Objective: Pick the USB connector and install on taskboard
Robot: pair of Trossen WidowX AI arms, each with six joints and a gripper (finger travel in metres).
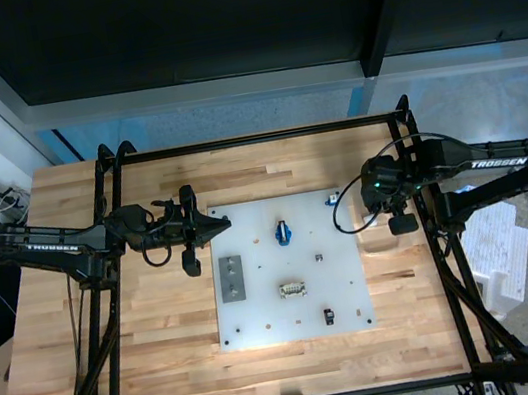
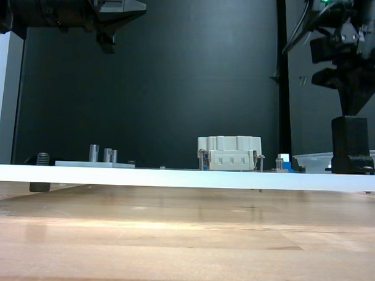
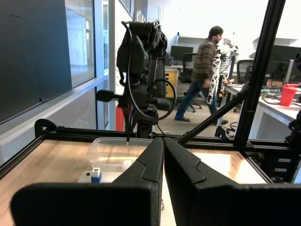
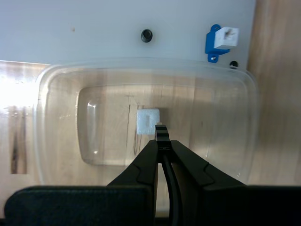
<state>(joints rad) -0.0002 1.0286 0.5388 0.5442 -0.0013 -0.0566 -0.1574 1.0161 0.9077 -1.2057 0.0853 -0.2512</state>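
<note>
Two grippers. The right gripper (image 4: 161, 141) hangs over the one clear tray (image 4: 56, 94), clenched on the black USB connector (image 4: 161, 132) beside one white cube (image 4: 147, 120). The left gripper (image 1: 220, 223), pinched together on nothing, hovers above the taskboard (image 1: 264, 319) at its left edge.

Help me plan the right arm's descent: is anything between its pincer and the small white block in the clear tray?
Nothing visible. The right pincer hangs over the open clear tray, pointing down at the small white block. The left pincer hovers high over the far-left corner of the taskboard.
</note>
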